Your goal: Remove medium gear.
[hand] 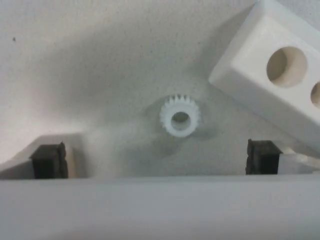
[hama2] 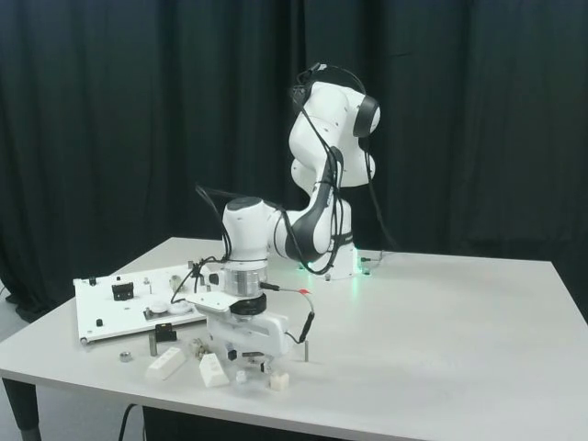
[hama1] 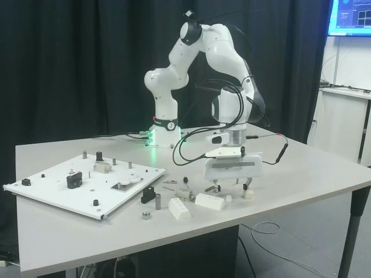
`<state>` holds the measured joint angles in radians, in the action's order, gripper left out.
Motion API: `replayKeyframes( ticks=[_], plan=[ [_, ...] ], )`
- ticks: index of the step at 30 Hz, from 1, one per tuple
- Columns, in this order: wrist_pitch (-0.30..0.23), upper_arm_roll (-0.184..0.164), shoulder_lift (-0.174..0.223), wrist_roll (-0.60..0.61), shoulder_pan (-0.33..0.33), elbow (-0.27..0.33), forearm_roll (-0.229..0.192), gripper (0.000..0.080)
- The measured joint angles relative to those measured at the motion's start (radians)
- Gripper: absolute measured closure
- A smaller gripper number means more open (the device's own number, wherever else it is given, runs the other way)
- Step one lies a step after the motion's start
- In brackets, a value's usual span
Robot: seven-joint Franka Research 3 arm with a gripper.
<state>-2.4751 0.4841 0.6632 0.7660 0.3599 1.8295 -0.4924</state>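
Your small white gear (hand: 180,116) lies flat on the grey table (hand: 90,65), bore facing up, teeth visible around the rim; whether it is the medium one you cannot judge from here. In the wrist view it sits between the two black fingertips (hand: 49,161), touching neither, and the gripper (hand: 155,159) hangs above it with its fingers spread wide and nothing in them. Only the ends of the fingers show, since the grey underside of the wrist cuts off everything behind them. Just beside the gear is a white block (hand: 272,70) with round holes, running off the picture's edge so you see only part of it. In the first room view the gear is a tiny white speck (hama1: 229,199) under the gripper (hama1: 233,186), too small to make out any teeth, with the white block (hama1: 210,200) next to it and another white block (hama1: 179,208) nearer the table's front edge. Well apart, on the far side of these loose parts, lies the white assembly board (hama1: 87,182) carrying small black and grey fittings that are hard to identify. In the second room view the gripper's body (hama2: 246,335) hides most of the gear.
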Motion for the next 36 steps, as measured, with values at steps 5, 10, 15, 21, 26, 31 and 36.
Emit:
replayKeyframes(
  ticks=[5, 10, 15, 21, 26, 31, 36],
  plan=[
    [0.008, 0.002, -0.002, 0.000, -0.003, -0.005, 0.002, 0.0008],
    [0.009, 0.006, -0.002, 0.000, -0.003, -0.008, 0.002, 0.0003],
    [0.009, 0.007, -0.002, 0.005, -0.010, -0.012, 0.002, 0.0003],
    [0.008, 0.007, -0.002, 0.052, -0.022, -0.021, 0.007, 0.0003],
    [0.008, 0.009, -0.002, 0.059, -0.034, -0.032, 0.024, 0.0003],
    [0.008, 0.011, -0.002, 0.070, -0.051, -0.051, 0.056, 0.0003],
    [0.013, 0.014, -0.006, 0.078, -0.072, -0.068, 0.091, 0.0003]
  ],
)
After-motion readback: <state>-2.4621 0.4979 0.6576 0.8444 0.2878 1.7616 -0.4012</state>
